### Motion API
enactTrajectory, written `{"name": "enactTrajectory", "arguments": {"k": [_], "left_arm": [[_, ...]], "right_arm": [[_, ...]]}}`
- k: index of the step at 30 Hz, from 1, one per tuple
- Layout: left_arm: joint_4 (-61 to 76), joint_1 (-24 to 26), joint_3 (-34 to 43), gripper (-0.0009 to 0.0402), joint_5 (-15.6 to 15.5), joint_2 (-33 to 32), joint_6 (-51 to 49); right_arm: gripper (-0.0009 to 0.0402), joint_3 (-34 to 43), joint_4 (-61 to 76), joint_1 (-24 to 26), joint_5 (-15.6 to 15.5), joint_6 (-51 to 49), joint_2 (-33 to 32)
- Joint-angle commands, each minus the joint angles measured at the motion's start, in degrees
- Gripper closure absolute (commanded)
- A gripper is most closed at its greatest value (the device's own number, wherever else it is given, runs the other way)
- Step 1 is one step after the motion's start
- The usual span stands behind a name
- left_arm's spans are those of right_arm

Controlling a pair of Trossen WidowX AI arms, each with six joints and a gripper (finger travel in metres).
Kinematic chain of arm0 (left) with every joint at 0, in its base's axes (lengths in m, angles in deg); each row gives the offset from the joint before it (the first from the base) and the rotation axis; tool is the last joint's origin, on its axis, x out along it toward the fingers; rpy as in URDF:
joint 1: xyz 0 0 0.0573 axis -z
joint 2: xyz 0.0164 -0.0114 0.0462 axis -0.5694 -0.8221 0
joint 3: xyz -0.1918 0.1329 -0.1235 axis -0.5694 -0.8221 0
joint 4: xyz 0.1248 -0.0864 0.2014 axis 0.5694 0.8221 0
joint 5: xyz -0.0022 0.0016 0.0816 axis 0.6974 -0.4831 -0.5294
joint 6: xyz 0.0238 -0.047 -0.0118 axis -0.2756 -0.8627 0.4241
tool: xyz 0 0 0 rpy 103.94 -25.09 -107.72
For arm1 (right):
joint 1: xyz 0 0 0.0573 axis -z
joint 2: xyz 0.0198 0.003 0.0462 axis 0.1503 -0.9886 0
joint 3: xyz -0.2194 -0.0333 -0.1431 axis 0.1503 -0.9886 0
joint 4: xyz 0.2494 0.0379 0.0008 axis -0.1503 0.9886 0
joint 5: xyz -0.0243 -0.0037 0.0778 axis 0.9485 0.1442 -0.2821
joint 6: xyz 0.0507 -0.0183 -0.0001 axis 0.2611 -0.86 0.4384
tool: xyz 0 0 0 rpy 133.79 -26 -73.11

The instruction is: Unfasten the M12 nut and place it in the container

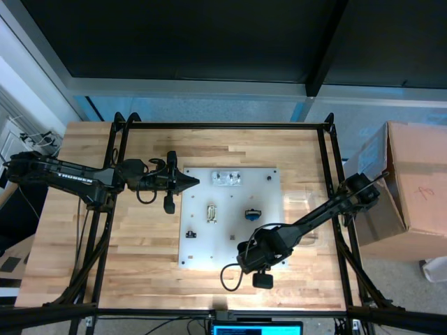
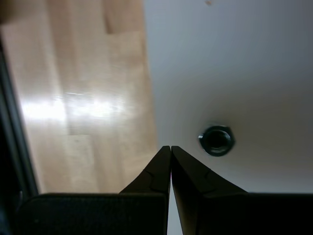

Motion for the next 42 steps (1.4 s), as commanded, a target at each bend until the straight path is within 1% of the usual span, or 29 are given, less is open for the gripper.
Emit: {"name": "enactTrajectory", "arguments": {"k": [1, 3, 4, 6, 9, 10, 15, 17, 25, 27, 34, 36, 39, 42], "left_arm": [[0.0, 0.0, 0.0, 0.0393, 0.0, 0.0, 0.0], [0.0, 0.0, 0.0, 0.0393, 0.0, 0.0, 0.0], [0.0, 0.0, 0.0, 0.0393, 0.0, 0.0, 0.0], [0.0, 0.0, 0.0, 0.0393, 0.0, 0.0, 0.0], [-0.1, 0.0, 0.0, 0.0393, 0.0, 0.0, 0.0], [0.0, 0.0, 0.0, 0.0393, 0.0, 0.0, 0.0], [-0.1, 0.0, 0.0, 0.0393, 0.0, 0.1, 0.0], [0.1, 0.0, 0.0, 0.0393, 0.0, 0.0, 0.0], [0.1, 0.0, 0.0, 0.0393, 0.0, 0.0, 0.0], [0.2, 0.0, 0.0, 0.0393, 0.0, 0.0, 0.0], [0.0, 0.0, 0.0, 0.0393, 0.0, 0.0, 0.0], [0.0, 0.0, 0.0, 0.0393, 0.0, 0.0, 0.0], [0.0, 0.0, 0.0, 0.0393, 0.0, 0.0, 0.0], [0.0, 0.0, 0.0, 0.0393, 0.0, 0.0, 0.0]], "right_arm": [[0.0394, -0.3, 0.8, 0.0, 2.3, 0.5, -0.2], [0.0393, 0.1, 4.2, 0.0, 8.3, 2.6, 0.1], [0.0394, 0.4, 6.1, 0.0, 9.9, 3.1, 0.3], [0.0393, 1.3, 10.4, 0.0, 10.6, 3.1, 0.8], [0.0393, 3.1, 15.2, 0.0, 13.4, 3.1, 1.2], [0.0393, 3.3, 15.9, 0.0, 13.6, 3.1, 1.5], [0.0393, 3.6, 15.7, 0.0, 13.5, 3.1, 2.6], [0.0393, 4.1, 15.5, 0.0, 12.3, 3.2, 2.6], [0.0393, 5.0, 7.8, 0.0, 1.4, 2.9, 2.9], [0.0393, 4.4, 5.8, 0.0, 1.1, 2.9, 2.3], [0.0393, 2.1, 2.9, 0.1, 1.6, 2.0, -0.6], [0.0393, 1.5, 2.4, 0.1, 1.8, 2.0, -0.8], [0.0393, 1.0, 2.1, 0.1, 3.1, 2.0, -0.8], [0.0393, 0.7, 2.1, 0.1, 3.1, 1.9, -0.8]]}}
